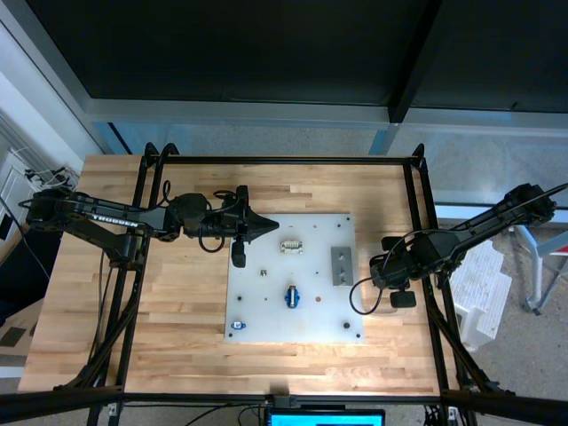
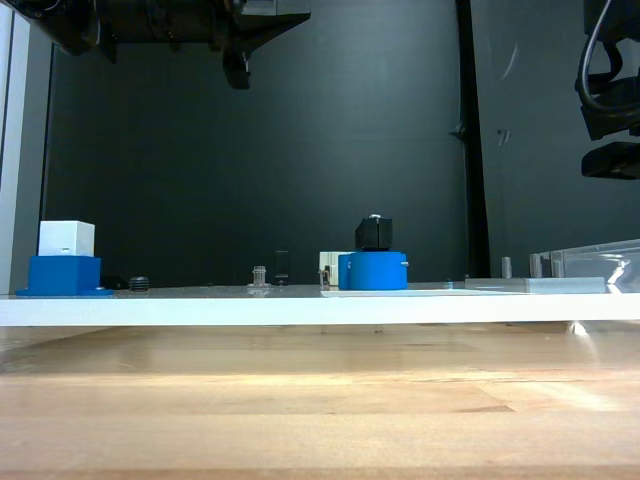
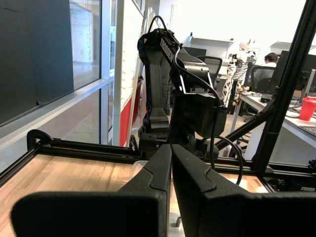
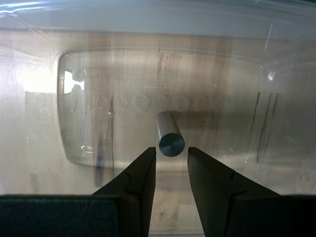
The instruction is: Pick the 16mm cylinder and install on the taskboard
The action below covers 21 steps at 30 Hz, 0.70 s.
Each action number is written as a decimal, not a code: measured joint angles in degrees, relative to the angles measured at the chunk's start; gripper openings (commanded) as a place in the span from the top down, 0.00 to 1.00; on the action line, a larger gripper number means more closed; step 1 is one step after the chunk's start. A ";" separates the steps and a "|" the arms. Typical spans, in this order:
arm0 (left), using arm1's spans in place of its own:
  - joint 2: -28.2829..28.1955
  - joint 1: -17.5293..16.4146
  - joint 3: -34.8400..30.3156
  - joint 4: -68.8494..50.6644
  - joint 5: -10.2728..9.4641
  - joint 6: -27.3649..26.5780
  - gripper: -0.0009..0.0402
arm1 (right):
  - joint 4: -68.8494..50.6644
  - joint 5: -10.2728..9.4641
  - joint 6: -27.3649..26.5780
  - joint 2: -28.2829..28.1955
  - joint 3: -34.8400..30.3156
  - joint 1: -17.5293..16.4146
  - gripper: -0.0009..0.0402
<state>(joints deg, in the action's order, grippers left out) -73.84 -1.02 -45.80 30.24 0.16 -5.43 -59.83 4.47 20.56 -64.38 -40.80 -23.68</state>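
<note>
Smooth grey metal cylinder (image 4: pixel 169 134) lies in a glossy clear plastic tray (image 4: pixel 69 98), matt black right gripper (image 4: pixel 171 150) over it. Matt black left gripper (image 1: pixel 271 225) hangs at eleven o'clock of the smooth white plastic board (image 1: pixel 266 306).

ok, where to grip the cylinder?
Across its curved sides, from above: the cylinder lies flat in the tray, lengthwise in line with the gap of the open right gripper. The left gripper, shut, hangs over the far-left part of the taskboard.

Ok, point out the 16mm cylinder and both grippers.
16mm cylinder (image 4: pixel 171 143): right wrist view, end face.
right gripper (image 4: pixel 171 152): right wrist view, between open fingertips, over the cylinder.
left gripper (image 1: pixel 272 225): high view, shut fingertips, above taskboard (image 1: pixel 266 306).
</note>
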 measured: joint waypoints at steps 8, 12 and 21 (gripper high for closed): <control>0.00 0.00 0.00 0.00 0.00 -0.02 0.98 | 0.15 0.00 -0.02 -2.21 0.11 -0.20 0.77; 0.00 0.00 0.02 0.00 0.00 0.00 0.98 | 0.17 0.00 0.02 -2.38 0.11 -0.28 0.80; -0.02 0.00 0.02 0.00 -0.02 0.00 0.98 | 0.15 0.00 0.00 -2.38 0.04 -0.37 0.96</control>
<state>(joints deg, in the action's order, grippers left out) -73.87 -1.02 -45.78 30.24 0.14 -5.43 -59.68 4.47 20.56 -66.76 -40.75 -24.05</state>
